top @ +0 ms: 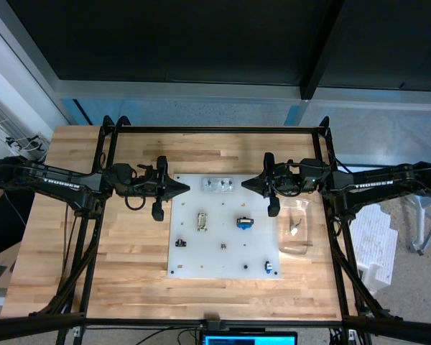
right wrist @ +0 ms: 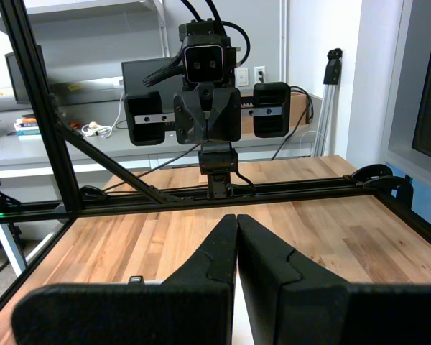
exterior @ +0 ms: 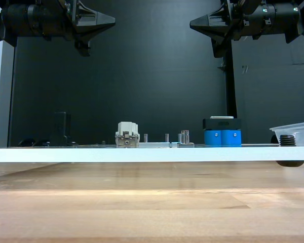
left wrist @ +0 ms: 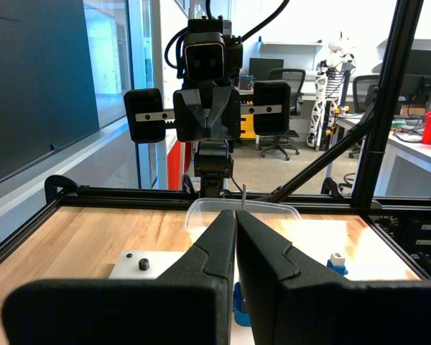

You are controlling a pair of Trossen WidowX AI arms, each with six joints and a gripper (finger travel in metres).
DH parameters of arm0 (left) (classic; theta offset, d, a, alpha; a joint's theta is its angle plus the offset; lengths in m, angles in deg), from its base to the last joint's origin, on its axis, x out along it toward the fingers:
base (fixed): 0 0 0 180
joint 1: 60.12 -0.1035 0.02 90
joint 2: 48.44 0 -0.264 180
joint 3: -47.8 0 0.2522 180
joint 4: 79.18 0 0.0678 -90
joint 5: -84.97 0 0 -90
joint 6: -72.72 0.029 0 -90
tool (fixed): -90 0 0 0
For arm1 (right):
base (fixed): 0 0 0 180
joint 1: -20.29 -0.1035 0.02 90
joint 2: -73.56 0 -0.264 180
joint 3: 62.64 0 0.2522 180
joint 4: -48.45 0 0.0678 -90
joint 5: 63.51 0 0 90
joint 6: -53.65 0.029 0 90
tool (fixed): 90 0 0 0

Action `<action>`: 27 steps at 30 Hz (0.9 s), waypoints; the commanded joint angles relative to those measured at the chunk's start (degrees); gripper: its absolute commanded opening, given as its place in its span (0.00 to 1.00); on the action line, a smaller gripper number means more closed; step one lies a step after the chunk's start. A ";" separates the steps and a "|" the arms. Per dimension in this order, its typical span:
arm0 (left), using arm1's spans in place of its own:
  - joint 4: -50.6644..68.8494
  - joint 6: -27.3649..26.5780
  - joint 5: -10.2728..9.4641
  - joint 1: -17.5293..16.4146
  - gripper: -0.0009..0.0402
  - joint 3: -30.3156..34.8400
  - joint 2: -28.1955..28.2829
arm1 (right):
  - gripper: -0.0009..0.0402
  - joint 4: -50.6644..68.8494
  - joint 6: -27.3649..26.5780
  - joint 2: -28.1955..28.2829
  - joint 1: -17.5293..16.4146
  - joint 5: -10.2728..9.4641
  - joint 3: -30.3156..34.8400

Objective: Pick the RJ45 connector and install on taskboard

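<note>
The taskboard is a flat white plate in the middle of the table; its front edge also shows in the low view. A tiny greyish-clear piece, likely the RJ45 connector, lies inside the clear tray to the board's right. My left gripper hangs shut and empty high over the board's back left corner. Facing it, my right gripper is shut and empty above the back edge. Both hang far above the board in the low view, the left gripper and the right gripper.
On the board stand a silver block, a beige socket and blue pieces. A black frame rings the table. The tray sits at the low view's right edge.
</note>
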 commanded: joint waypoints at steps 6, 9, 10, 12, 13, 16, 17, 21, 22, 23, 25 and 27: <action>0.00 0.00 0.02 -0.02 0.02 0.02 0.02 | 0.02 -0.02 0.85 0.00 -0.09 -0.50 0.00; 0.00 0.02 0.02 0.00 0.02 0.02 0.02 | 0.02 0.00 1.20 0.00 -0.13 -0.48 0.00; 0.00 0.00 0.02 -0.02 0.02 0.02 0.02 | 0.02 0.00 1.77 -0.15 -0.15 -0.48 0.00; 0.02 0.00 0.02 0.00 0.02 0.02 0.02 | 0.02 0.26 1.84 -0.33 -0.17 -0.50 0.00; 0.00 0.00 0.02 -0.02 0.02 0.02 0.02 | 0.02 0.81 1.99 -0.55 -0.20 -0.50 0.07; 0.00 0.00 0.02 -0.02 0.02 0.02 0.02 | 0.02 6.78 2.25 -1.22 -0.26 -0.39 1.40; 0.00 0.00 0.02 0.00 0.02 0.02 0.02 | 0.02 9.35 2.21 -1.44 -0.26 -0.37 2.08; 0.00 0.00 0.02 0.00 0.02 0.02 0.02 | 0.02 18.58 3.28 -2.34 -0.28 -0.46 4.79; 0.00 0.00 0.02 -0.02 0.02 0.02 0.02 | 0.02 21.40 3.41 -2.71 -0.31 -0.48 5.57; 0.00 0.00 0.02 -0.02 0.02 0.02 0.02 | 0.02 24.15 3.39 -2.99 -0.33 -0.48 6.38; 0.00 0.00 0.02 0.00 0.02 0.02 0.02 | 0.02 29.49 3.30 -3.56 -0.42 -0.46 7.91; 0.00 0.00 0.02 0.00 0.02 0.02 0.02 | 0.02 34.42 3.26 -4.13 -0.44 -0.48 9.40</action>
